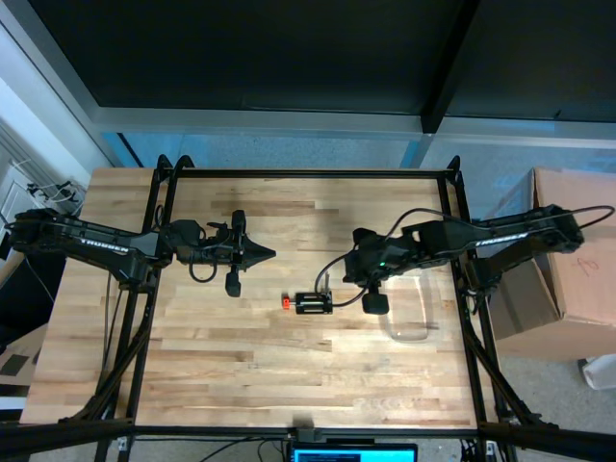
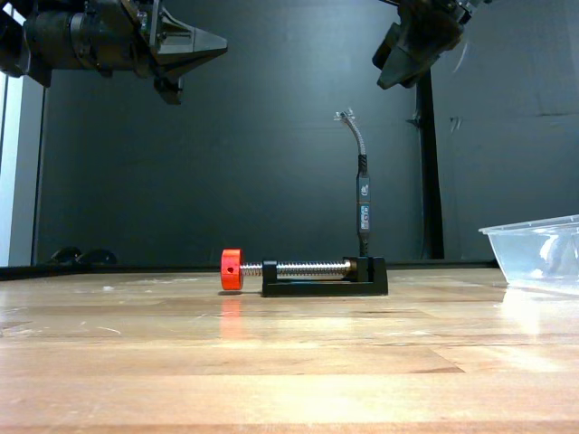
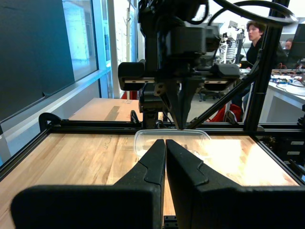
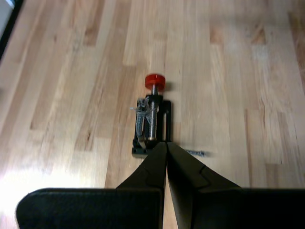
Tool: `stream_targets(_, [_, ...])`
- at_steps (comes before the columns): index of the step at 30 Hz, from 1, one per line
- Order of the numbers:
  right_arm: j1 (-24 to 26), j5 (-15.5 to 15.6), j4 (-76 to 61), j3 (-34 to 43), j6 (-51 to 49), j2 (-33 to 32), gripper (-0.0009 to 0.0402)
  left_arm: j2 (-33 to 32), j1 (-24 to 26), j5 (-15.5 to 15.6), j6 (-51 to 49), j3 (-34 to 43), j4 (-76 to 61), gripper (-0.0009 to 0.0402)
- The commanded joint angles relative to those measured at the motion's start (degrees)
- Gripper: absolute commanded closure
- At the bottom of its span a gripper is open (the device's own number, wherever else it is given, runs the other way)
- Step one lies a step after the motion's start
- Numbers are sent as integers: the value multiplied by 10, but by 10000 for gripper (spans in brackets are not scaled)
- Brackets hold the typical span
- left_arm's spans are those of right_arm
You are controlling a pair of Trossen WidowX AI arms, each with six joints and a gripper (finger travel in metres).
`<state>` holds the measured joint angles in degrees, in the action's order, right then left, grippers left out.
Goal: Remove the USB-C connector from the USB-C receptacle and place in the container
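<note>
Low view: connector (image 2: 364, 206) stands upright, plugged into the receptacle (image 2: 366, 262) at the end of the vise (image 2: 324, 280) away from the red knob (image 2: 232, 269). Cable (image 2: 353, 134) curls off above it. Looks fully seated, not tilted.

Right gripper (image 2: 384, 80) hangs high above it, slightly to the right, jaws closed on nothing. Left gripper (image 2: 217, 41) is also high, over the knob side, jaws pressed together, empty. Container (image 2: 534, 244) sits to the right, near the vise but apart.

Step in hand, as I read it: the approach. Right gripper should open first, descend astride the black connector body rather than the cable, close square, then pull straight up along the plug axis. A sideways tug could tip or drag the vise
</note>
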<state>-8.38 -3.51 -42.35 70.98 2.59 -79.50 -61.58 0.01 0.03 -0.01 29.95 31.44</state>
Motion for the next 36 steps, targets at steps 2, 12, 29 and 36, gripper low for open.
stream_targets(2, [-8, 0, -52, 58, 1, -48, 393, 0, 0, 0, 0, 0, 0, 393])
stream_targets(12, [-12, 2, -82, 109, 1, -129, 393, 0, 0, 0, 0, 0, 0, 393])
stream_targets(29, [-16, 6, -75, 109, 1, -203, 393, 0, 0, 0, 0, 0, 0, 393])
stream_targets(36, [-17, 6, -71, 108, 1, -213, 393, 0, 0, 0, 0, 0, 0, 393])
